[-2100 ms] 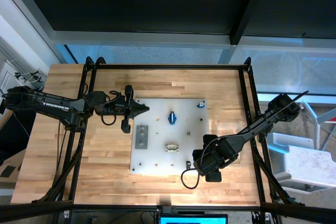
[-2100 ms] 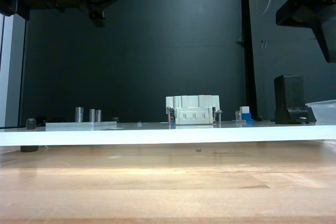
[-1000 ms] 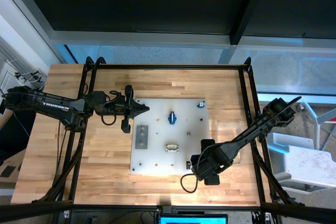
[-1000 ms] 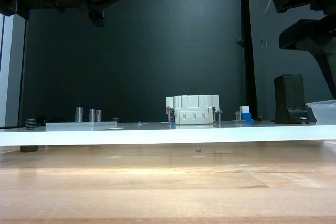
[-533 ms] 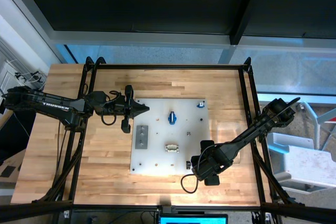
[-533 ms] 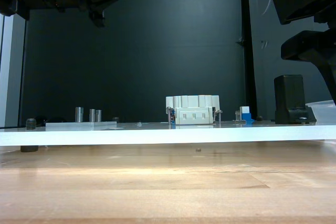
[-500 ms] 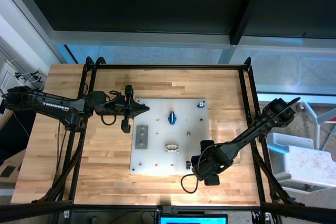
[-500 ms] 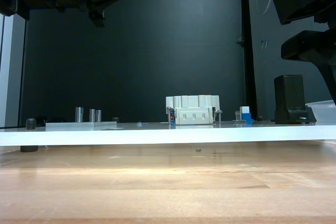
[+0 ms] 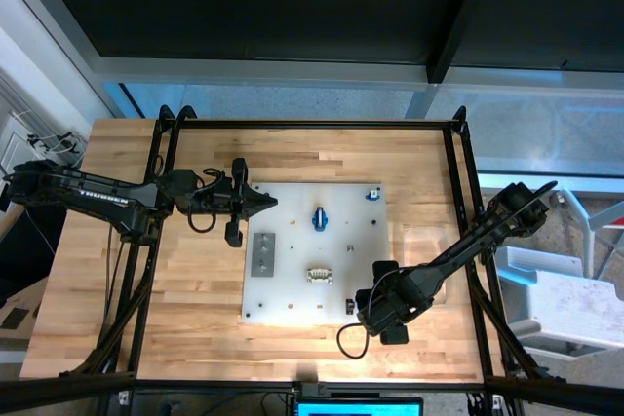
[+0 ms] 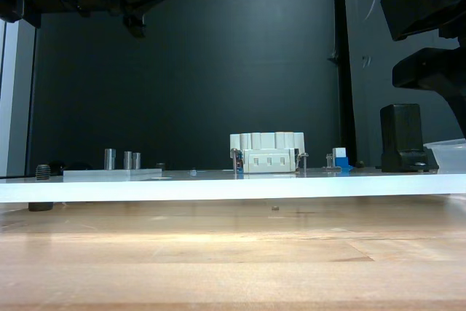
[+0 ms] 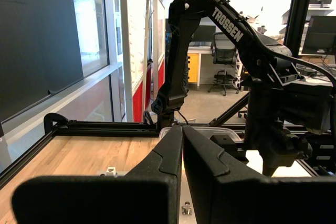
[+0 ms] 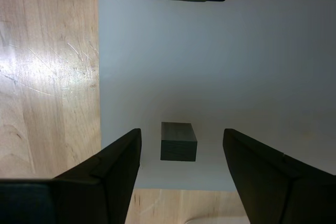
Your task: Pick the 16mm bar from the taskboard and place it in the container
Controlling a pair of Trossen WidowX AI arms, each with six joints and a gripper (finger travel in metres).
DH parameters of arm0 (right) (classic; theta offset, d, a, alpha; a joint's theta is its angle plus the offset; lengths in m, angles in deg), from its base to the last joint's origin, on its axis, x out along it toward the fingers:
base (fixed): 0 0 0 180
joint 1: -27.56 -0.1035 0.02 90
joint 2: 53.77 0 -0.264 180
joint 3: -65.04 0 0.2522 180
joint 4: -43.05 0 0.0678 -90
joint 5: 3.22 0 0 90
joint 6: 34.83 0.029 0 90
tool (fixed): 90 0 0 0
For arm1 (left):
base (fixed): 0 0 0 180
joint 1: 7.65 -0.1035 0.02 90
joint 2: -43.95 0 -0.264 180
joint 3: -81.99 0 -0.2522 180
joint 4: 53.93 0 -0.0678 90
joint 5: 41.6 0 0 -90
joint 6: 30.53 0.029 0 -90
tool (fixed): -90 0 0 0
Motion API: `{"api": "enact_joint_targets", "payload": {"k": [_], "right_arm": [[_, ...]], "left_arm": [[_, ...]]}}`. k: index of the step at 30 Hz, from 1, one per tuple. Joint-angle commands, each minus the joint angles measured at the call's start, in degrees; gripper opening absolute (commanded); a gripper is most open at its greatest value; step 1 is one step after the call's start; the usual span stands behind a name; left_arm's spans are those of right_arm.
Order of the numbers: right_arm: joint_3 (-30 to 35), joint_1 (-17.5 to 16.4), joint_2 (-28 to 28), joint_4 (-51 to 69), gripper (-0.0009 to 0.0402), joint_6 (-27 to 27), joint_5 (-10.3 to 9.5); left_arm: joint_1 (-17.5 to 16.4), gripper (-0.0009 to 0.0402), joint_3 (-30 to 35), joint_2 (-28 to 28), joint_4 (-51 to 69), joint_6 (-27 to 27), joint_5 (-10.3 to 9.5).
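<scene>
Right end effector (image 12: 181, 134) hangs low over the taskboard's (image 9: 292, 241) near right corner, fingers spread wide. The 16mm bar (image 12: 178, 141) stands on the board between them, touching neither. The container (image 9: 419, 245) sits on the tabletop (image 9: 195, 289) just right of the board. Left end effector (image 9: 267, 203), fingers pressed together, hovers high at the board's far left corner.

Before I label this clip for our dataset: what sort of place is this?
Likely a robotics lab: Trossen arms on a framed wooden table, an office chair and desks beyond. The left gripper hangs shut over the taskboard's far-left corner; the right gripper is open above the 16mm bar.
</scene>
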Motion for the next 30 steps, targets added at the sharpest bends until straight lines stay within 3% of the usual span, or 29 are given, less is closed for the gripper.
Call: {"api": "enact_joint_targets", "payload": {"k": [1, 18, 30], "right_arm": [[0.02, -0.11, -0.02, -0.33, 0.0187, 0.07, 0.02], [0.02, -0.24, -0.04, -0.81, 0.0077, 0.04, 0.0], [0.02, -0.26, -0.04, -1.09, 0.0025, 0.04, 0.0]], "left_arm": [[0.0, 0.0, 0.0, 0.02, -0.02, 0.0, 0.02], [-0.02, 0.0, 0.0, 0.02, -0.02, 0.0, 0.0], [-0.02, 0.0, 0.0, 0.02, -0.02, 0.0, 0.02]]}}
